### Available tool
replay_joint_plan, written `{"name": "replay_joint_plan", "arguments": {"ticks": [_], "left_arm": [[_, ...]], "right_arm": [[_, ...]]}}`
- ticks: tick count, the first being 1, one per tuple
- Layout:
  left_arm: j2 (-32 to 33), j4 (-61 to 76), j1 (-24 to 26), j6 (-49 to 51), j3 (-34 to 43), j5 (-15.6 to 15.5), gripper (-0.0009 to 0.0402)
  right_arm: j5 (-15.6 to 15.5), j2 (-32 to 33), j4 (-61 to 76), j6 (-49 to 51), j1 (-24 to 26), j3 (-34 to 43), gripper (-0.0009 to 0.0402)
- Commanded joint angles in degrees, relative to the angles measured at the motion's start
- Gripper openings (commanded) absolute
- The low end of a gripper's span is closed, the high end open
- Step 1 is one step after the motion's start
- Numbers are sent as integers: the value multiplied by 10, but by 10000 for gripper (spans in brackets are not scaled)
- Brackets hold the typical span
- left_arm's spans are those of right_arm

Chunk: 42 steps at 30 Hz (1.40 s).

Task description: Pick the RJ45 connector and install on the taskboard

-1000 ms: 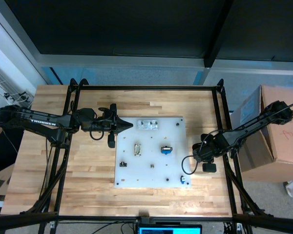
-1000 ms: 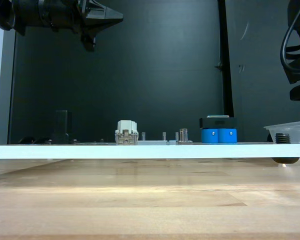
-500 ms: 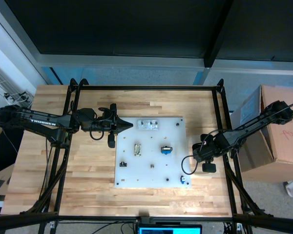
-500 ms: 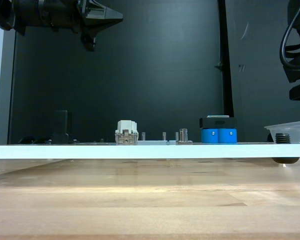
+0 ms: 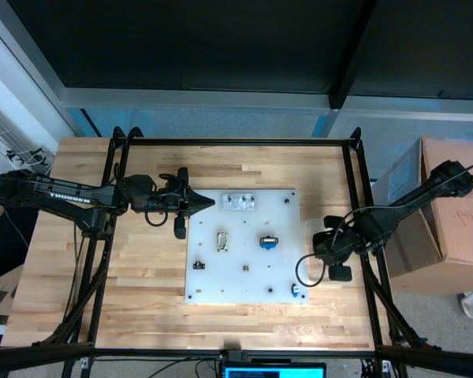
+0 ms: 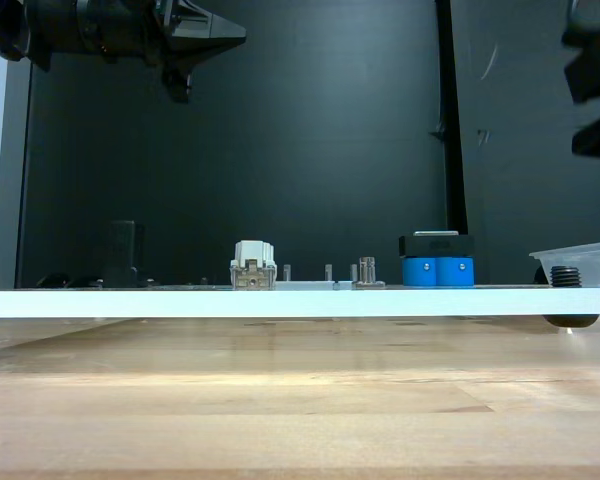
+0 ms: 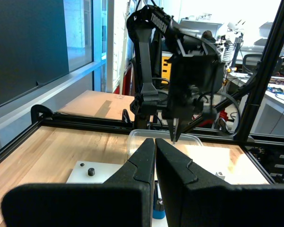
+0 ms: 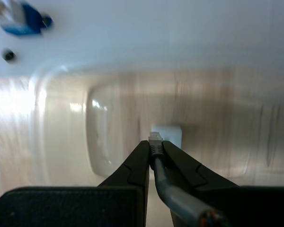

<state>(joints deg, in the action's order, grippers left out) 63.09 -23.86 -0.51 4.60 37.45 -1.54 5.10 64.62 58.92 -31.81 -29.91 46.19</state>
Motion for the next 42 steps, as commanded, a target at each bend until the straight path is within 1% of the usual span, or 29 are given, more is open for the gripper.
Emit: {"name": "replay_joint_plan", "arguments": {"ticks": [1,5,10,13,26,37,42], "left_arm": [[0,0,0,0,0,0,1],[0,0,0,0,0,0,1],[0,0,0,0,0,0,1],[0,0,0,0,0,0,1],[0,0,0,0,0,0,1],[0,0,0,0,0,0,1],[0,0,0,0,0,0,1]], "right_arm": [[23,9,0,-24,-24,21,0],[45,31,-1,-44,-57,50,0],[46,71,-7,-55,-82,88,0],[63,101,-12,-63,-93,111,0],[58,203,-44,-62,-96,183,0],[55,257,-44,-52,-95,222,0],[40,277,-44,-52,-94,234,0]]}}
